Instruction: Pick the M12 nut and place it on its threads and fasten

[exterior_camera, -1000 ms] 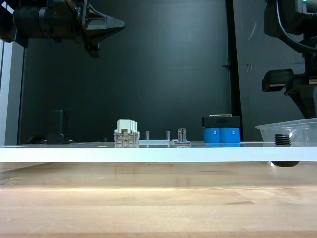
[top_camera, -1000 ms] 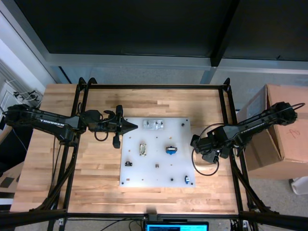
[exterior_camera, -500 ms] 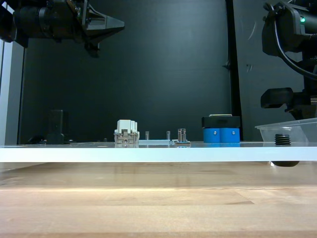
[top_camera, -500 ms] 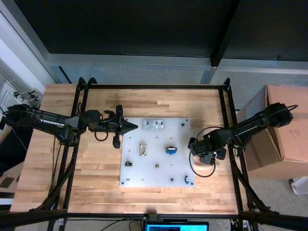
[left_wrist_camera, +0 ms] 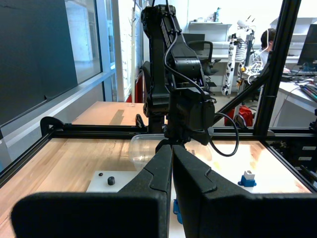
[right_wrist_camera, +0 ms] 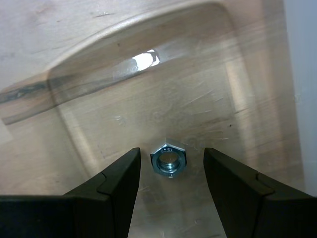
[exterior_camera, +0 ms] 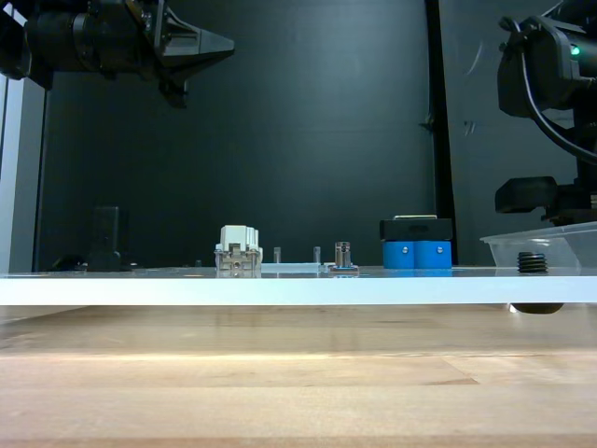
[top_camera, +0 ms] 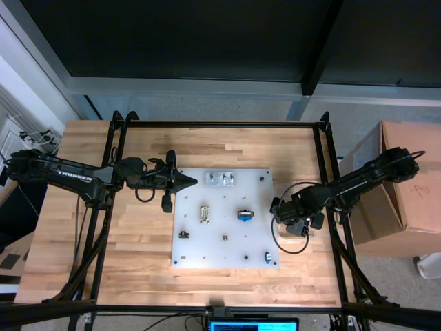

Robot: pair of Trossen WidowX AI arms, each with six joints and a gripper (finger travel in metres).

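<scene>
We find the M12 nut (right_wrist_camera: 169,162) lying flat and free in the clear tray (right_wrist_camera: 74,124), centred between the spread fingers (right_wrist_camera: 119,183) of the right gripper (right_wrist_camera: 171,154); the left gripper (top_camera: 189,181), fingers pressed together, hangs well apart from it.

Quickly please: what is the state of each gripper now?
Left gripper: shut, holding nothing, at the white board's far left edge.
Right gripper: open, straddling the M12 nut lying free in the clear tray.
</scene>
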